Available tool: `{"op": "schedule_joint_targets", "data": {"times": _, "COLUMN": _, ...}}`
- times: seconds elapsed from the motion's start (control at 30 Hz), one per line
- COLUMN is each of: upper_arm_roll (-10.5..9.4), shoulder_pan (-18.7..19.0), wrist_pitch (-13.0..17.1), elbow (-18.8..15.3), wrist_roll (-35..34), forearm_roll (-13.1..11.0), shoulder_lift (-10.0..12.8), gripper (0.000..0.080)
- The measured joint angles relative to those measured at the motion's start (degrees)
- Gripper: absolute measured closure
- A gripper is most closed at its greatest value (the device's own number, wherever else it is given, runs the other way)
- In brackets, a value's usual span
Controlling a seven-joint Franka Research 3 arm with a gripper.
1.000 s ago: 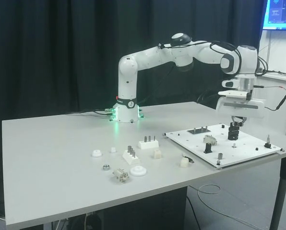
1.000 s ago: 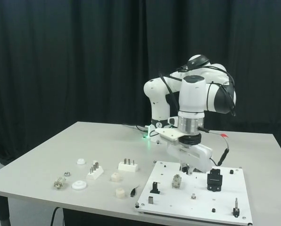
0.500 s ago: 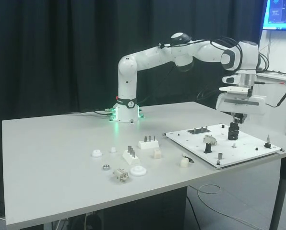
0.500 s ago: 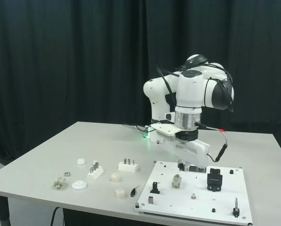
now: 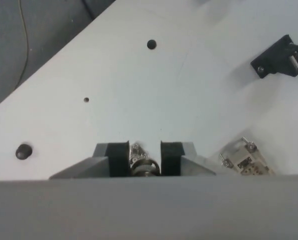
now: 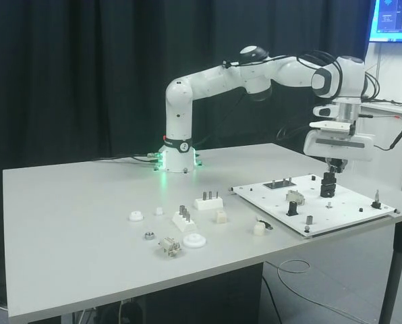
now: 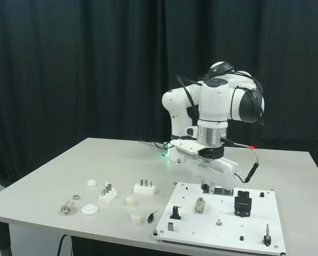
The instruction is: Place BNC.
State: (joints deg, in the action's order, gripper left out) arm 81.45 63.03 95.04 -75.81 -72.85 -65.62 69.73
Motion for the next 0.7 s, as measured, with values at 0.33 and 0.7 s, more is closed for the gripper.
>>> {"op": "schedule_joint_targets", "data": {"times": 0.33, "upper_arm_roll": -0.01, "shoulder_pan": -0.1, "wrist_pitch": -0.1, "elbow": 0.2, "wrist_roll": 3.4, "forearm_roll": 1.2, "shoulder_lift": 0.0, "gripper": 0.0676}}
{"op": "schedule_joint_targets", "data": {"times": 0.7, "upper_arm_roll": -0.01, "shoulder_pan": -0.4, "wrist_pitch": -1.4, "elbow": -0.3, "wrist_roll": 12.7, "forearm_roll": 6.1, "shoulder_lift": 0.1, "gripper": 0.0676}}
